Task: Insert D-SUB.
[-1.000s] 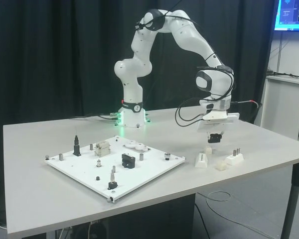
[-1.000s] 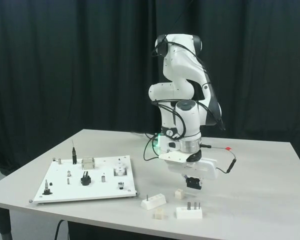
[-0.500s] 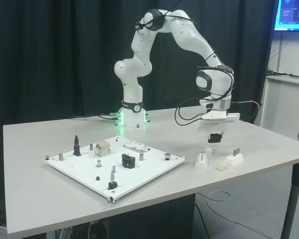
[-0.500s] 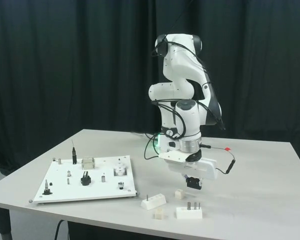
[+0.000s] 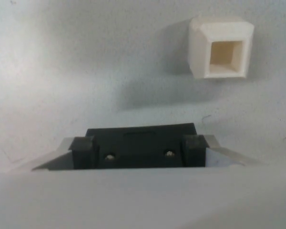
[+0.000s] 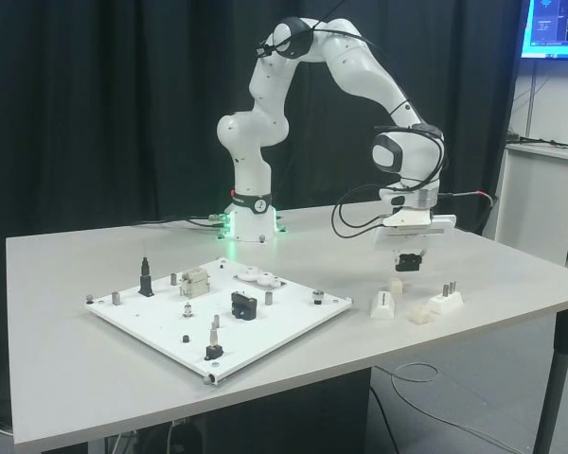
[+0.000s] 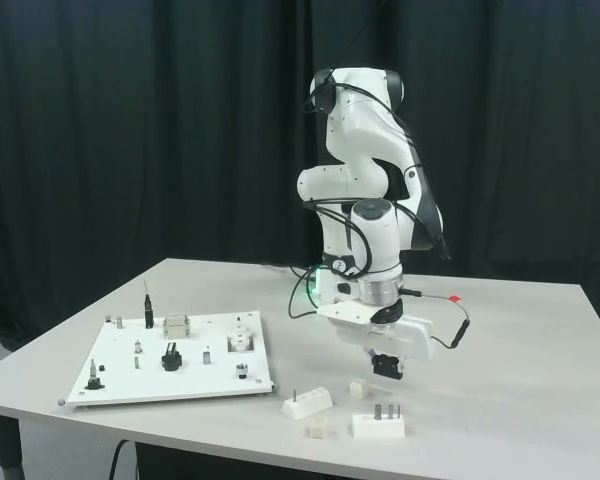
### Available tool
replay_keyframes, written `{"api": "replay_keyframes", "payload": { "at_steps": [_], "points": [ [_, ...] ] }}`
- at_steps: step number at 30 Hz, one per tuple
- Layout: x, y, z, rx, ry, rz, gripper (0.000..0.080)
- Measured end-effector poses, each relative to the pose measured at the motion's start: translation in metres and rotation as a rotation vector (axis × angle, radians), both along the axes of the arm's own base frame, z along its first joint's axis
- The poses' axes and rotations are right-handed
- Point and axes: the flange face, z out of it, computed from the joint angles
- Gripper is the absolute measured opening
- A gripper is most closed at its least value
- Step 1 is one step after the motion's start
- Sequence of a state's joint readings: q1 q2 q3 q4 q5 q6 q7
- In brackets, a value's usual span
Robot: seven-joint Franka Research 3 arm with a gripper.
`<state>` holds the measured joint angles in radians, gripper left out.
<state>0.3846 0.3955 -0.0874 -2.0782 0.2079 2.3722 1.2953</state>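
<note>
Your gripper (image 5: 139, 151) has its fingers clamped on the black D-SUB (image 5: 140, 145), held above the table near the white holders. The board (image 6: 293, 317) sits well apart, so insertion isn't done.

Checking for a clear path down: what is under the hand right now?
Bare grey table lies below the hand, which holds a black connector. A white hollow block sits off to one side. The table directly beneath the connector is hidden.

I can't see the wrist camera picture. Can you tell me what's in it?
The gripper holds a flat black rectangular connector between its fingers above the grey table. A small white cube-shaped holder with a square hollow sits on the table beyond it.
</note>
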Motion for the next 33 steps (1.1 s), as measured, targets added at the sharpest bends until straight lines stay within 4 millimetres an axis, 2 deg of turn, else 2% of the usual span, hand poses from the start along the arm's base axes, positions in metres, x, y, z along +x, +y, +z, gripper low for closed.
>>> {"api": "replay_keyframes", "payload": {
  "at_steps": [9,15,28,33],
  "points": [
    [0.003,-0.004,0.001,-0.003,-0.015,-0.008,0.0389],
    [0.009,-0.014,0.005,-0.013,-0.042,-0.018,0.0389],
    [0.030,-0.052,0.026,-0.093,-0.107,-0.004,0.0389],
    [0.039,-0.073,0.037,-0.115,-0.125,-0.062,0.0389]
  ]
}}
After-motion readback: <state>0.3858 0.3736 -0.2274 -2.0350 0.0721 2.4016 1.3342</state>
